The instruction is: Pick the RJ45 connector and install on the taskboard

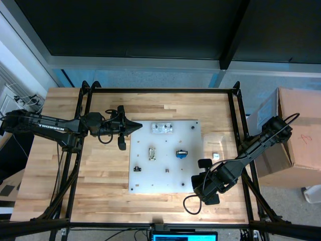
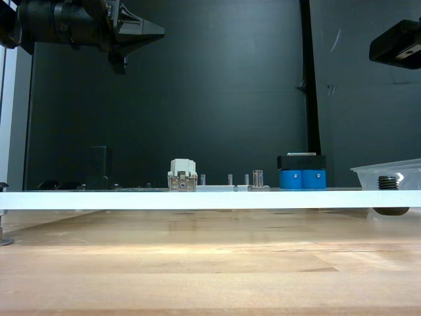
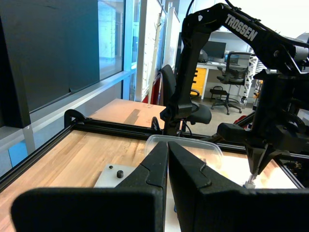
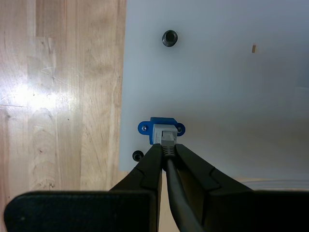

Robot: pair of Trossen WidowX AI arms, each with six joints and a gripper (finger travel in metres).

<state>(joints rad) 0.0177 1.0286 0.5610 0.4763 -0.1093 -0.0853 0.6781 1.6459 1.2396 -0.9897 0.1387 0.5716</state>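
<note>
Right gripper [image 4: 167,148] is clamped on the connector [image 4: 167,139], which pokes past its tips, up above the board [image 4: 217,87]. Left gripper [image 1: 136,125] is closed, empty, at the board's left edge.

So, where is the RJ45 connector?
Right wrist view: RJ45 connector held in the right gripper, above the taskboard's blue seat; left gripper hovers shut by the board's left edge.
</note>
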